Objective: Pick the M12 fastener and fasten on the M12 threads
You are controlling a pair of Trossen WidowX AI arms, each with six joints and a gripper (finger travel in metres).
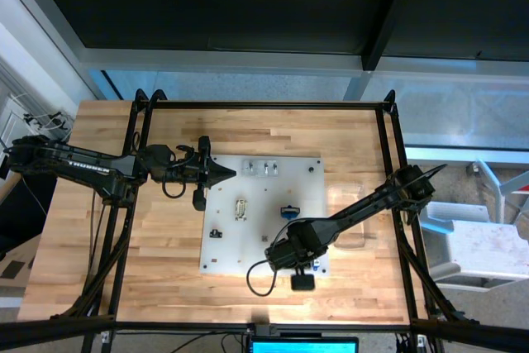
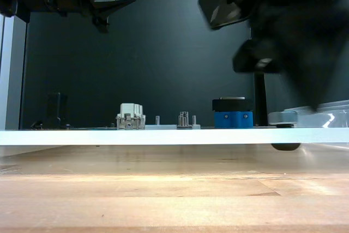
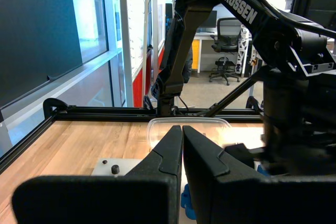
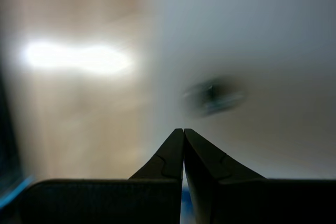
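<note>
Clear plastic tray (image 3: 157, 127): stands on the wooden worktop (image 1: 149, 237) just beside the right edge of the flat white board (image 1: 223, 241). The left wrist view shows its rim and near wall, and the left pincer's fingers cover much of its inside. In the high view the right arm crosses over it. I cannot tell what it holds.

Small silver nut (image 2: 282, 117): in the low view it is a flat, round, pale grey piece sitting low at the board's near right edge, in front of the tray wall. A thin dark band shows just under it, with no ribs visible.

Short dark stud: covered by the right arm in the high view, so I cannot tell for certain that the nut is on its stud.

Blurred view of the nut: the right wrist view shows a smeared grey round shape with a dark middle on the white surface, apart from the fingertips.

Right pincer (image 4: 183, 132): pressed together with nothing between its fingers, raised over the near right part of the board.

Left pincer (image 3: 182, 129): pressed together and empty, held high over the board's far left edge.

Neighbours: a blue block with a black cap (image 2: 233, 114) and a thin black post (image 2: 260, 99) stand left of the nut.
</note>
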